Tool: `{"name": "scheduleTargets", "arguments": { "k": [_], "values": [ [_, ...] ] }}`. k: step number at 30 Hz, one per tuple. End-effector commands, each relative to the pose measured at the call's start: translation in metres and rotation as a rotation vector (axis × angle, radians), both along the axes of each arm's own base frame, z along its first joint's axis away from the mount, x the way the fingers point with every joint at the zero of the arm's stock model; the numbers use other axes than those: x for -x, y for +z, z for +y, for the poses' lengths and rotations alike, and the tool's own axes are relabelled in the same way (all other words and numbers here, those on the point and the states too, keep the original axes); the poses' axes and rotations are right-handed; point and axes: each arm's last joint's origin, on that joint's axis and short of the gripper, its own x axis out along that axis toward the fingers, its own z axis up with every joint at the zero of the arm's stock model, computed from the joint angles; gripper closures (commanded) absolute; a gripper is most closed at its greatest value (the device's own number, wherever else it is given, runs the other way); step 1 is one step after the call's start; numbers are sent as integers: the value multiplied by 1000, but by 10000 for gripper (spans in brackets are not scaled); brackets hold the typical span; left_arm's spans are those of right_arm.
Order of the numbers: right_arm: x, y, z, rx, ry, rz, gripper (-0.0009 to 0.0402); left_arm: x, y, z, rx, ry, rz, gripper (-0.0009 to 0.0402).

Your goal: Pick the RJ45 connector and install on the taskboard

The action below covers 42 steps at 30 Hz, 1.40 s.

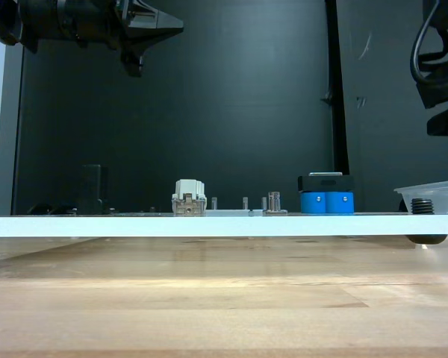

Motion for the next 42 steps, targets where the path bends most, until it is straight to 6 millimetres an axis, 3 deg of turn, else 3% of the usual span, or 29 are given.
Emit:
{"name": "scheduleTargets", "arguments": {
  "k": [1,12,35,42],
  "values": [
    [1,-5,0,1,2,3,209,0,0,0,0,0,0,393],
    [3,-11,0,-1,8,-2,217,0,0,0,0,0,0,392],
    [4,-16,0,-23,10,-4,397,0,0,0,0,0,0,393],
    [4,-10,0,-34,9,-26,394,0,0,0,0,0,0,393]
  ]
}}
